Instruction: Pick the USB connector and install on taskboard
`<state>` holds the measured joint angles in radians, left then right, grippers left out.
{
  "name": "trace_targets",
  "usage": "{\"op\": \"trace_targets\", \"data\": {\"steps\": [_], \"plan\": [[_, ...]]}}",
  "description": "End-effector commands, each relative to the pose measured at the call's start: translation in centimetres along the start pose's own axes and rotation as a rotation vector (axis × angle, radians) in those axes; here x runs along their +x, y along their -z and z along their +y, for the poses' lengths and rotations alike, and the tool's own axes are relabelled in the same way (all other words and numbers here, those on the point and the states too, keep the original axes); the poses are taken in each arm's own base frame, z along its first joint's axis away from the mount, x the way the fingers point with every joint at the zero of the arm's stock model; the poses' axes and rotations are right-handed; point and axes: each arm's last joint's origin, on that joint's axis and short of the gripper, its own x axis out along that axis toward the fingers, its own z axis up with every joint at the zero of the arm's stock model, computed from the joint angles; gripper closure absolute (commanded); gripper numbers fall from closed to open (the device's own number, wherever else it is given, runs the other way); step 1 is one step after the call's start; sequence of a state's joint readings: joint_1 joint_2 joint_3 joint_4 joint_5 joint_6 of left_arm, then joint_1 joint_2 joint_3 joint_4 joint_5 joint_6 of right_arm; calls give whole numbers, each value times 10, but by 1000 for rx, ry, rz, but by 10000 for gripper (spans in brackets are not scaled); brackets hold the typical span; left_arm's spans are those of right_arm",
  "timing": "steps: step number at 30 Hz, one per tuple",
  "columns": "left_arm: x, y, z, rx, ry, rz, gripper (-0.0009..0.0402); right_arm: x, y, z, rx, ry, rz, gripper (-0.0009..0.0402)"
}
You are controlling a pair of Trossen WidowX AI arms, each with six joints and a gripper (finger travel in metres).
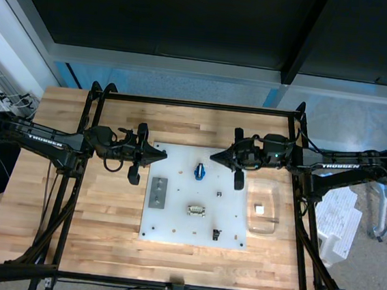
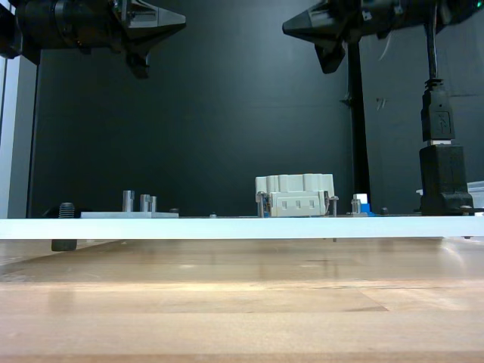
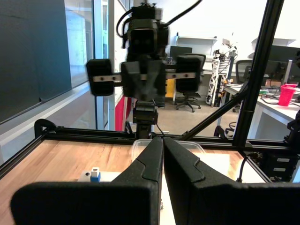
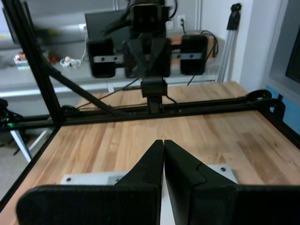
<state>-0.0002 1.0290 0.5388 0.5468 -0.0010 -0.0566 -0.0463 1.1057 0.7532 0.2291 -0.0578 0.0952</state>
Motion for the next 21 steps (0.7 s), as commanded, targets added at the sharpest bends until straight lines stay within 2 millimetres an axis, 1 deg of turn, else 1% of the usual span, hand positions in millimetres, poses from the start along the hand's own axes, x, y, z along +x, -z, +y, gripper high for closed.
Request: {"op": "trace_targets", "data": {"steps": [1,5,15,21], "plan": [[0,0,0,0,0,-1,393,-1,2,-2,-1,-11,-49,393],[0,0,0,0,0,0,393,-2,2,0,-1,-22,-94,393],[0,0,0,0,0,0,393,-2,3,10,-20,-23,-128,393],[0,0,0,0,0,-1,393,-2,9,11,-31,-42,-132,393]]}}
